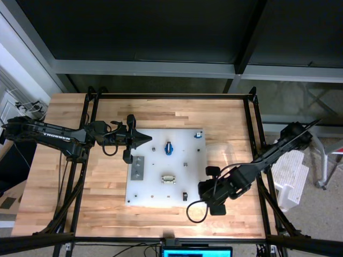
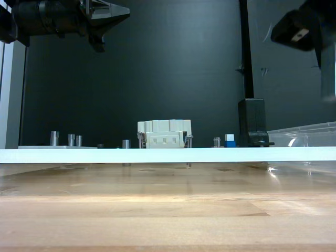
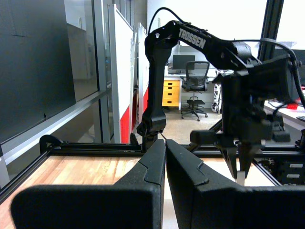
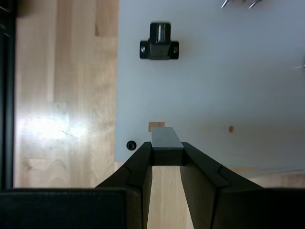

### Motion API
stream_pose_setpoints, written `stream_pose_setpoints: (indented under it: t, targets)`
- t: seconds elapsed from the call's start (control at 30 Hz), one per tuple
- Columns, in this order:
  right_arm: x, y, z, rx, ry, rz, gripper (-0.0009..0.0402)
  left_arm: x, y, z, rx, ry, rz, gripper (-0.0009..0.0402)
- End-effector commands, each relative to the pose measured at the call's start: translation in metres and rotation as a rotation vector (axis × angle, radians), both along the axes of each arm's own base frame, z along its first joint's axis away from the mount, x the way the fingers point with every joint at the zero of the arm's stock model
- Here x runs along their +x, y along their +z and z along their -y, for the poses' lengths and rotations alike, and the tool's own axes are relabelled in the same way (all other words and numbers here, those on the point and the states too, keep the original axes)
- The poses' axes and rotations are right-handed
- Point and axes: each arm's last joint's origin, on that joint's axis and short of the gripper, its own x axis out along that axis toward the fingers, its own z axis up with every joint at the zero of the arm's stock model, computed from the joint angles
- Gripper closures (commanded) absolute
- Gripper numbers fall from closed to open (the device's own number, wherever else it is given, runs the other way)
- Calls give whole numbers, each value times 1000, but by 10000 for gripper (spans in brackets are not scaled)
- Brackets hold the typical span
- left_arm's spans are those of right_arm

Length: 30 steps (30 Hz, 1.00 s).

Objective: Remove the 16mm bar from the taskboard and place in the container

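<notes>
Holding the 16mm bar [image 4: 166, 136] pinched btwn its fingers, the right gripper [image 4: 167, 149] hangs above the taskboard's [image 1: 153, 190] near-right corner, so the bar is off the board and up in the air. Container [image 2: 307, 137] sits beside the board's right edge. Left gripper [image 3: 165, 145], jaws closed w/ nothing in them, hovers over the board's far-left part.

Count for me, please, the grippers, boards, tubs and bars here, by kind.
grippers: 2, the left gripper shut high over the taskboard's far-left corner, the right gripper shut on the 16mm bar at its near-right corner
taskboard: 1
container: 1
16mm bar: 1
Total: 5
</notes>
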Motion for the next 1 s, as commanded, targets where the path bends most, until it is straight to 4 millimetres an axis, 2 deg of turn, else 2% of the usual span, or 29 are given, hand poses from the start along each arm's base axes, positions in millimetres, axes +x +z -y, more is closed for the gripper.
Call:
stream_pose_setpoints:
  t: [0.03, 0.27, 0.73, 0.87, 1.0]
  targets:
    - [-5, 10, 7, -6, -2, 15, 389, 0, 0, 0, 0, 0, 0, 393]
    - [-25, 17, 32, -108, -30, -7, 389, 0, 0, 0, 0, 0, 0, 393]
    - [-79, -10, 102, -116, -175, -32, 389, 0, 0, 0, 0, 0, 0, 393]
    - [-86, -21, 111, -122, -203, -58, 381, 0, 0, 0, 0, 0, 0, 393]
    - [-85, -26, 111, -124, -204, -62, 337, 0, 0, 0, 0, 0, 0, 393]
